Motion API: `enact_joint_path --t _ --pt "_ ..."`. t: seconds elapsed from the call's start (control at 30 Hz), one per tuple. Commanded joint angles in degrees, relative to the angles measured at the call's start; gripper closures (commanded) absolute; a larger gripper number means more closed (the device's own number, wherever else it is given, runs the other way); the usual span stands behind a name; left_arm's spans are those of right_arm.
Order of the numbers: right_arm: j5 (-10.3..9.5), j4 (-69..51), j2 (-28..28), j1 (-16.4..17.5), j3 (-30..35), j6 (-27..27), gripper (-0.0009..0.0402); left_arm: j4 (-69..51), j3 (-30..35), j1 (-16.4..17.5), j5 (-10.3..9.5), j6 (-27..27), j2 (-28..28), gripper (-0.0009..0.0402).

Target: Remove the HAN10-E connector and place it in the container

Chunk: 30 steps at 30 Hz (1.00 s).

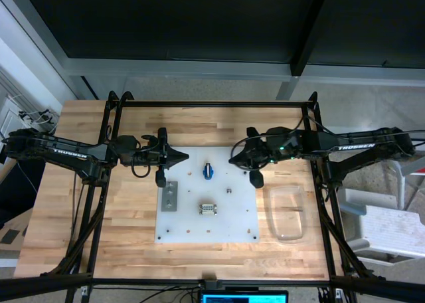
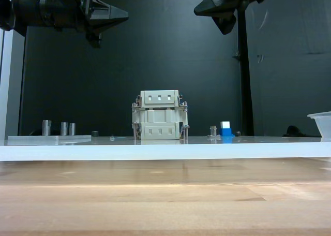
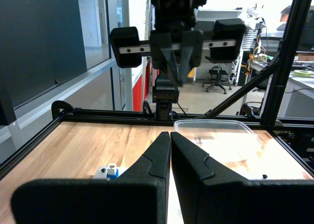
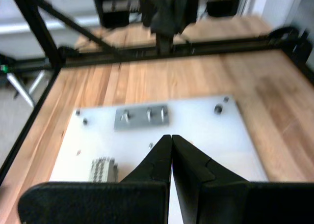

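- Wooden tabletop (image 1: 99, 250), near edge closest to the low view; a white board (image 1: 229, 230) lies flat on it, about mid-width
- Left end effector (image 1: 188, 158): held in the air over the far-left corner of the white board, pointing inward to the right. In the left wrist view its fingers (image 3: 157, 160) are pressed together tip to tip, with nothing between them. The low view shows it (image 2: 124, 12) well above board level
- Grey metal plate (image 1: 170, 197): flat on the left side of the white board, near the left edge, with short upright pins visible in the low view (image 2: 49, 138)
- HAN10-E connector (image 1: 208, 209): seated on the white board in its near half, about mid-width, just right of the grey metal plate and apart from it. The low view (image 2: 159, 117) shows it upright, a stacked beige housing with metal parts at both sides. Neither end effector touches it. Also seen in the right wrist view (image 4: 103, 169)
- Blue part (image 1: 208, 171): on the white board, farther back than the connector and roughly in line with it
- Right end effector (image 1: 231, 161): in the air over the far-right part of the white board, pointing inward to the left and facing the left one, the two tips well apart. Fingers (image 4: 184, 160) closed against each other, gripping nothing. High above the board in the low view (image 2: 199, 11)
- Container (image 1: 287, 213): clear tray on the tabletop, near the right edge of the white board with a narrow gap, well apart from the connector
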State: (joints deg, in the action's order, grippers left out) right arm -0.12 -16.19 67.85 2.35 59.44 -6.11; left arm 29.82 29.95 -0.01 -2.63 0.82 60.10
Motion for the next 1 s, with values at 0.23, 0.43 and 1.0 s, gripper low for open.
enact_joint_path --t 0.23,0.43,1.0 --pt "0.37 -20.92 12.63 2.78 17.59 -1.14 0.0393 0.02 0.00 0.02 0.00 -0.02 0.02 0.0393" --pt "0.46 -32.09 20.59 3.87 28.41 -1.14 0.0393 0.04 0.00 0.00 0.00 -0.02 0.00 0.0393" --pt "0.70 -54.66 40.44 8.22 55.12 -5.60 0.0393 0.02 0.00 0.02 0.00 -0.02 0.00 0.0393"
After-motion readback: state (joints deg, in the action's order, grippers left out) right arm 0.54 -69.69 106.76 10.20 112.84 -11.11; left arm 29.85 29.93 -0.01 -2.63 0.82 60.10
